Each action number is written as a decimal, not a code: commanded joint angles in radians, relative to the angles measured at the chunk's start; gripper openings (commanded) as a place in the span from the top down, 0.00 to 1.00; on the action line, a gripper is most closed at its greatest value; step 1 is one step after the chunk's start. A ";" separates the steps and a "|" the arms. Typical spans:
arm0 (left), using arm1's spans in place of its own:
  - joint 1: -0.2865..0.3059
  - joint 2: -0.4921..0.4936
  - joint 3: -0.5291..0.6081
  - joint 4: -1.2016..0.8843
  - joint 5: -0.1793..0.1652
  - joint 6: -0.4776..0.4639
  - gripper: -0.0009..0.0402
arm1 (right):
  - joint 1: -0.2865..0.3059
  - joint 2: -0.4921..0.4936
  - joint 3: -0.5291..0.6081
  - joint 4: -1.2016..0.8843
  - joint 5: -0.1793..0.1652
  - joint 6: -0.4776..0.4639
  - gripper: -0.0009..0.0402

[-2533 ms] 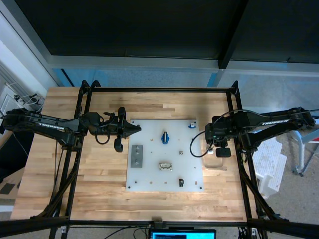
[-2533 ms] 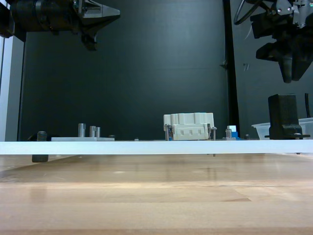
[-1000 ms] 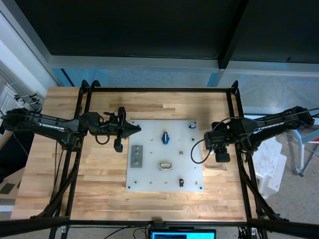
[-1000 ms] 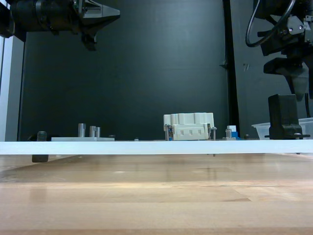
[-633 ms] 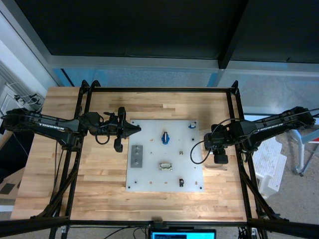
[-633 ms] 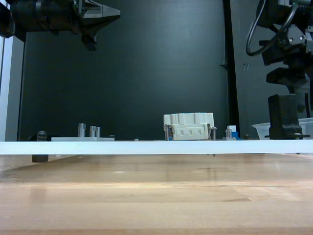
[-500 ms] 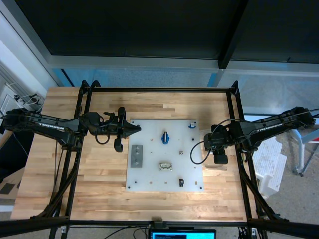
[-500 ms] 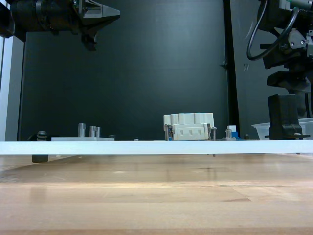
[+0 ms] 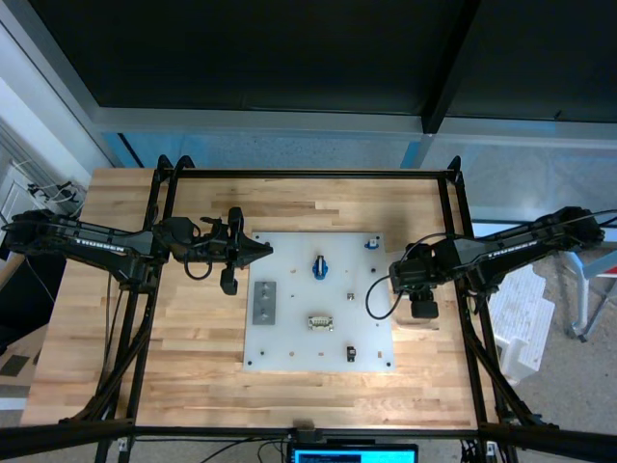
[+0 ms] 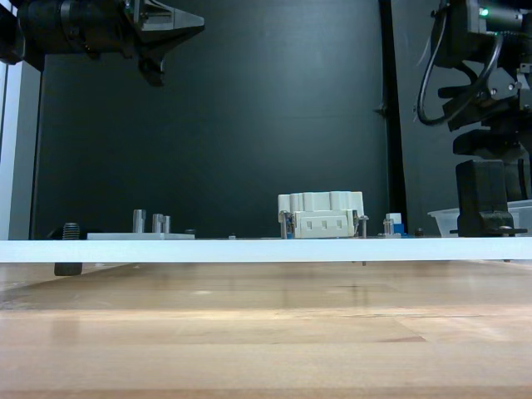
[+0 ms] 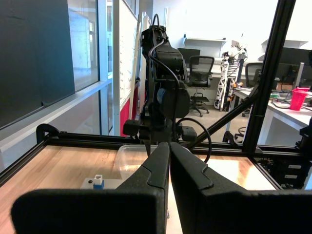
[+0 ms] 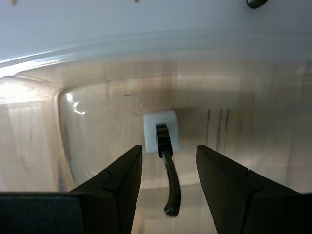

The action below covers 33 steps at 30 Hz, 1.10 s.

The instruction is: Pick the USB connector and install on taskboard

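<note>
at the left of the high view, your left gripper (image 9: 264,252) hangs over the wood just off the board's left edge, parked where it was seconds ago. its wrist view shows the two black fingers pressed together on nothing.

right of it, in centre frame, lies the large flat white square taskboard (image 9: 289,342). from left to right it carries the grey rectangular metal block (image 9: 262,302), the blue plastic clip (image 9: 321,266), the silver metal socket (image 9: 321,322) and the small black fitting (image 9: 352,354). nothing on the board has moved.

the change is all at the right. your right gripper (image 9: 421,310) has come down from high beside the board's right edge and slid a little toward the near side. in the low view it now sits just above and behind the black fitting at the right edge of frame, where earlier it hung near the top.

its wrist view shows the fingers spread wide, one on each side of the small white square-headed usb connector (image 12: 160,127) with its black tail. the connector lies in the clear plastic tray (image 12: 102,114) on the wood just right of the board, and the fingers aren't touching it yet.

i'd judge you're at the end of the approach: the pick is lined up, the squeeze comes next, and the install hasn't begun.
</note>
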 commanded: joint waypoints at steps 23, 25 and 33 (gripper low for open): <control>0.000 0.000 0.000 0.000 0.000 0.000 0.98 | -0.002 0.070 -0.003 0.031 -0.010 -0.008 0.68; 0.000 0.000 0.000 0.000 0.000 0.000 0.98 | -0.002 0.077 -0.003 0.033 -0.027 -0.013 0.71; 0.000 0.000 0.000 0.000 0.000 0.000 0.98 | -0.002 0.087 -0.003 0.034 -0.031 -0.014 0.82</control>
